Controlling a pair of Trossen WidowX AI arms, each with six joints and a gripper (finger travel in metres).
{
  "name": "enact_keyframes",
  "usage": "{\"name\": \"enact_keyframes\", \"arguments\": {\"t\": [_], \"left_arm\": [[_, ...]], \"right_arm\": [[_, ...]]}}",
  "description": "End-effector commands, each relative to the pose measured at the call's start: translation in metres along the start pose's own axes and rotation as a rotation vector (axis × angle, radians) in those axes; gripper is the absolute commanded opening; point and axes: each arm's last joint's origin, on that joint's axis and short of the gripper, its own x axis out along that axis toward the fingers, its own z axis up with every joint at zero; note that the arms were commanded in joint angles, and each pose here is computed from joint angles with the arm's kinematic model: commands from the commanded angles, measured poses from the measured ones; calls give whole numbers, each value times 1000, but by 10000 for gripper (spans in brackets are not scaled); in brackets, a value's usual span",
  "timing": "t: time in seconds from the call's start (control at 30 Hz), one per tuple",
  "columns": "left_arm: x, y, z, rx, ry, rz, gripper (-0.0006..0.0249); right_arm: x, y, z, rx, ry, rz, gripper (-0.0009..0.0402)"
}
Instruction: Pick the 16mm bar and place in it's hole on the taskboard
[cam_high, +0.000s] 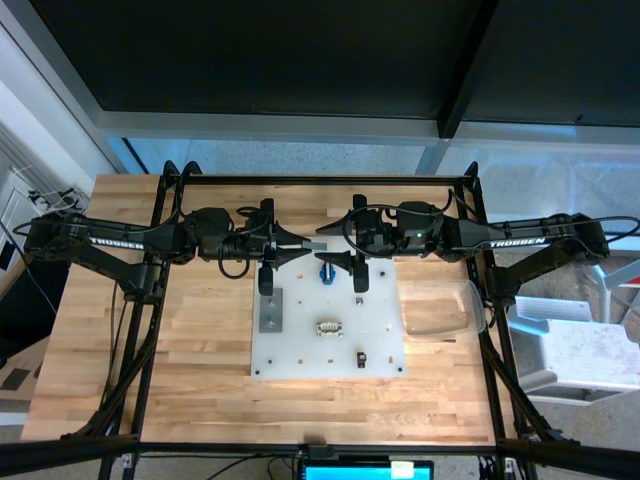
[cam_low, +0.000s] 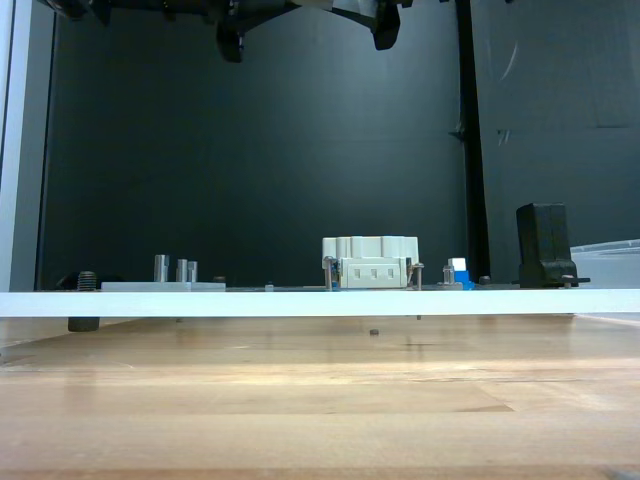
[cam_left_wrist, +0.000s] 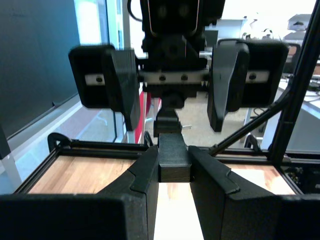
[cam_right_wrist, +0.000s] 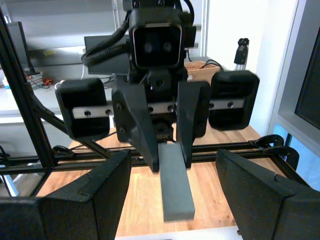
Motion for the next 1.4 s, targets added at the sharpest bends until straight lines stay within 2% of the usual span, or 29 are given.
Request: {"name": "enact_keyframes", "arguments": {"t": [0.03,0.4,0.87,1.4], "left_arm": [[0,0,4,-1,-41,0,14],[-1,0,11,-4,-107,13,14],[-1,0,13,-6,-133,11,14],[-1,0,13,-6,-132,8,14]], "right_arm": [[1,0,-3,-3,-33,5,236],[-3,-1,-1,1,-139,10,236],[-2,-4,0,2,-144,1,230],[-2,-3,-1,-1,-137,35,91]]}}
